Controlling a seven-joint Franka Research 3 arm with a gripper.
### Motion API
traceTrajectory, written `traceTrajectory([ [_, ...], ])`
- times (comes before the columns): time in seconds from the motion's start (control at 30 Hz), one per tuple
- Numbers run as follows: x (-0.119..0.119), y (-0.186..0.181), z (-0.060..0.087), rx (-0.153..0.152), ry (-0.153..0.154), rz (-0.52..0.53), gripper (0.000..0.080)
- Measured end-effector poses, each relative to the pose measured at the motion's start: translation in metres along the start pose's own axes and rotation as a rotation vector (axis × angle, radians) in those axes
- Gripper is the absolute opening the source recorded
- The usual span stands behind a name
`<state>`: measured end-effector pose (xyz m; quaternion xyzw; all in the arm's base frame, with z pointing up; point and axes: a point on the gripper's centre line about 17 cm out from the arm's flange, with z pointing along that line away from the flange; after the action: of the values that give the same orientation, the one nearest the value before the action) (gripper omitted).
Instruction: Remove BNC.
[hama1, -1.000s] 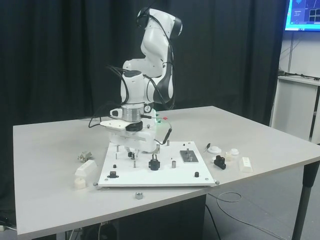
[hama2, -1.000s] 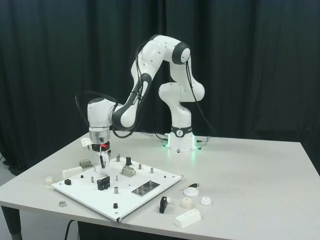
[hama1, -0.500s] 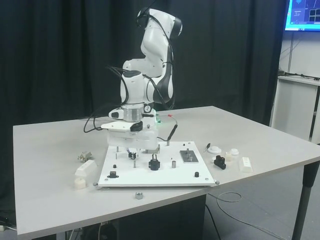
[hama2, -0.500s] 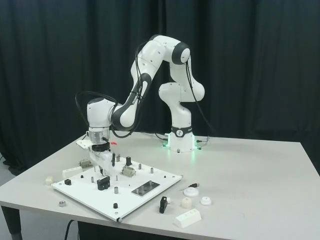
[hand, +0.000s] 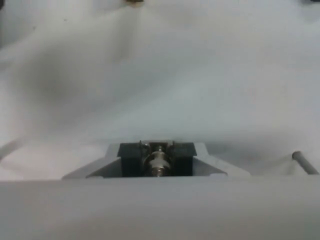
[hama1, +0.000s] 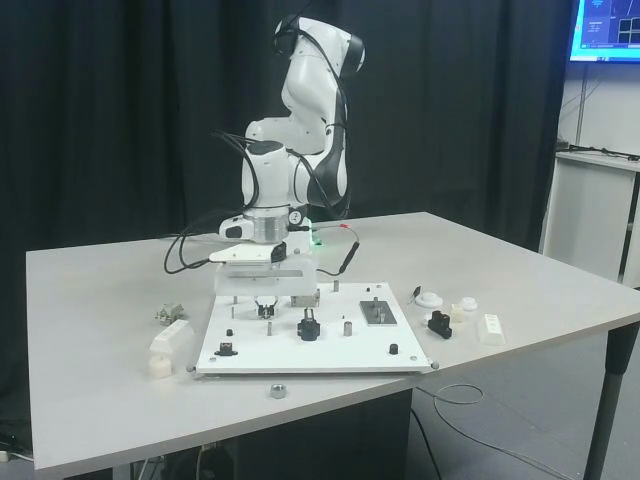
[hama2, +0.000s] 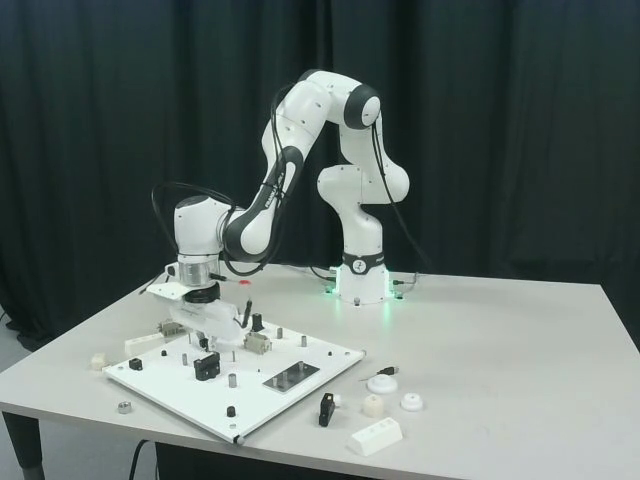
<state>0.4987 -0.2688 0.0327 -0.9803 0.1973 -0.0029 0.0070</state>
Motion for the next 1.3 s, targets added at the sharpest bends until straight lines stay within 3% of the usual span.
traceTrajectory([
  [0.53, -0.0007, 0.0006, -0.0001, -0.013, -0.007, -0.223, 0.0125],
  [1.3, -0.0019, -0.0012, -0.001, -0.039, -0.033, -0.691, 0.0125],
])
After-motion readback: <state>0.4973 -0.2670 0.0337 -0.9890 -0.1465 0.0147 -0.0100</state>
